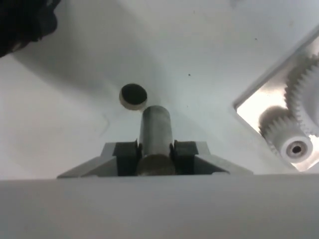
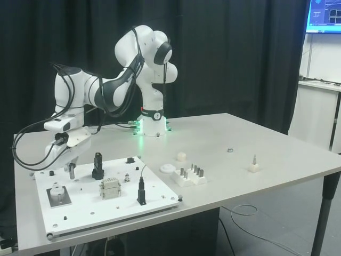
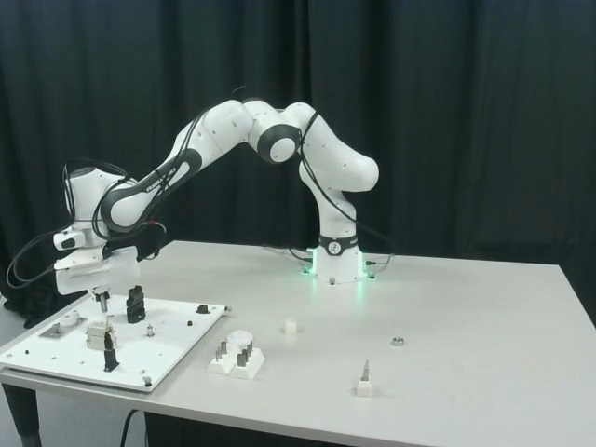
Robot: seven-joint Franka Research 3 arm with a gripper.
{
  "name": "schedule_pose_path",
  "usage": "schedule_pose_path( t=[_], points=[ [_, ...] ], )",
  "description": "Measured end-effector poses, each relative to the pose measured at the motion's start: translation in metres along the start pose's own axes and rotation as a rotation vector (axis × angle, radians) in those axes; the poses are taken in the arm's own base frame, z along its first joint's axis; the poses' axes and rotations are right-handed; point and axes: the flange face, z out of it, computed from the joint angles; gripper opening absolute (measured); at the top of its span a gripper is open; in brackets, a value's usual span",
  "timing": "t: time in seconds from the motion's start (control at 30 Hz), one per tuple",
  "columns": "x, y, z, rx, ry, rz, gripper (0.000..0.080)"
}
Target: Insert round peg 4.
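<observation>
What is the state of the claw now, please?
Claw: closed on the round peg, above the white board near the hole.

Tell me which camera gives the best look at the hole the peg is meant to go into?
The wrist view. There the round hole shows dark in the white board, just beyond the tip of the peg held in the gripper. In both room views the hole cannot be made out.
</observation>
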Motion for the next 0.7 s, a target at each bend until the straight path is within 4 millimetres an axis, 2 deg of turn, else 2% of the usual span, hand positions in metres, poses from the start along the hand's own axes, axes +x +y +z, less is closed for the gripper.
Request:
schedule_pose_path(
  t=[0.37,0.7],
  points=[
    [-0.006,0.001,0.011,0.003,0.025,0.06,0.0151],
    [-0.011,-0.001,0.011,0.017,0.038,0.081,0.0151]
  ],
)
